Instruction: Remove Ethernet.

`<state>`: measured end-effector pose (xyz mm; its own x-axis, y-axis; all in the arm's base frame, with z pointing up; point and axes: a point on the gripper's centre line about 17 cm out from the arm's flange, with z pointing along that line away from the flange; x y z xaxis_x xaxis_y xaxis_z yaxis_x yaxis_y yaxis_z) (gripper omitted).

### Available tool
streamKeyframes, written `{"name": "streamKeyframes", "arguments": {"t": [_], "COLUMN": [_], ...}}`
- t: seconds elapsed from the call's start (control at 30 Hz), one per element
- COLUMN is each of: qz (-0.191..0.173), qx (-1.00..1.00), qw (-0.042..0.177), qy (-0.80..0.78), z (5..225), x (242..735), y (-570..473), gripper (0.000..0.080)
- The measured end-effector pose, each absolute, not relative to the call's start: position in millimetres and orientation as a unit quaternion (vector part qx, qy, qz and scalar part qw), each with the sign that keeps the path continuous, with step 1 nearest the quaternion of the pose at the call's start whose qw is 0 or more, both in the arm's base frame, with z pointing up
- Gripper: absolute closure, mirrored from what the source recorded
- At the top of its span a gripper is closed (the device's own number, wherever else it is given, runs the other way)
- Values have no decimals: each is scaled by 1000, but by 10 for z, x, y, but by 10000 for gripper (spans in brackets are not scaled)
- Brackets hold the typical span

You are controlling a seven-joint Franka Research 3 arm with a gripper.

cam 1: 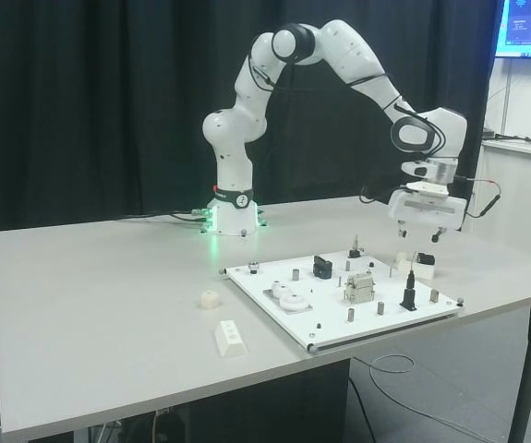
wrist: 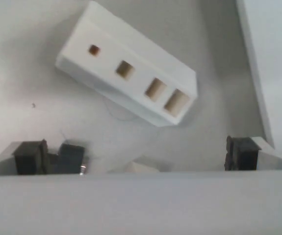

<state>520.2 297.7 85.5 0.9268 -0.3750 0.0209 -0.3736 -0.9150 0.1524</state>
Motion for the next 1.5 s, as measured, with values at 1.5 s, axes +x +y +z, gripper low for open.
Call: {"name": "streamKeyframes", "arguments": {"t": [1.5], "qz": [17], "qx": [884], "qw": [158], "qy": [-440], "z": [1235], "x": [4712], "y": [1986], "gripper": [3]}}
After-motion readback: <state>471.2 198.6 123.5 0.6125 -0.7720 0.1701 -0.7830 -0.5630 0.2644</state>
